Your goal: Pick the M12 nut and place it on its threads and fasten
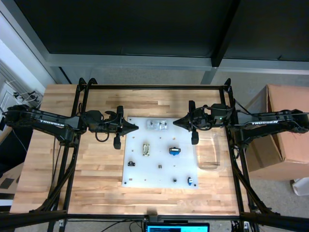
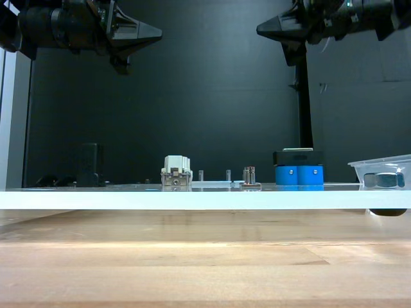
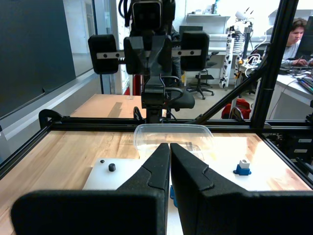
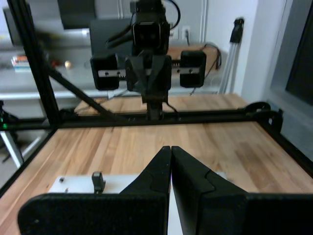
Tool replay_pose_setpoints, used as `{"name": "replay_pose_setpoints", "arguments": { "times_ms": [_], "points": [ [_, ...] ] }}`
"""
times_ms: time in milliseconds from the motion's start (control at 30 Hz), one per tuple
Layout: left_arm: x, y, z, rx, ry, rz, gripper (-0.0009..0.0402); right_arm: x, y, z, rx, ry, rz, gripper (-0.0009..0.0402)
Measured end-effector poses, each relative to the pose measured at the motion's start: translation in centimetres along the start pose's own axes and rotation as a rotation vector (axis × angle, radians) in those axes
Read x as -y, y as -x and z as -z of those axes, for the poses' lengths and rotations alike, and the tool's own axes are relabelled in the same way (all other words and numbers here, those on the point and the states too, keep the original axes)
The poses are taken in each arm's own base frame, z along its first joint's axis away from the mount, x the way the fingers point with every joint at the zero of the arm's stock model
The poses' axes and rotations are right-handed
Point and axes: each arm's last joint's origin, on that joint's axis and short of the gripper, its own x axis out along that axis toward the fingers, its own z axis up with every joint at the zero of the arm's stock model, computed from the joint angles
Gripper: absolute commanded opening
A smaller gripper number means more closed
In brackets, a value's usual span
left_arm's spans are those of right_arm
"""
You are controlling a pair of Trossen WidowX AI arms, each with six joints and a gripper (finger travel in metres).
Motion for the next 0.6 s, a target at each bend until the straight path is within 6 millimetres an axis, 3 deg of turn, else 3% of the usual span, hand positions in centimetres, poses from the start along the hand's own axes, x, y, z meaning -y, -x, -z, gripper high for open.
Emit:
{"name": "replay_pose_setpoints", "arguments": {
  "times_ms": [300,600],
  "points": [
    [0.0,0.0,0.0,0.0,0.0,0.0,0.0,0.1,-0.5,2.3,0.076,-0.017,0.003,0.0],
    [0.0,0.0,0.0,0.0,0.0,0.0,0.0,0.1,-0.9,2.7,0.059,-0.019,0.007,0.0]
  ]
}}
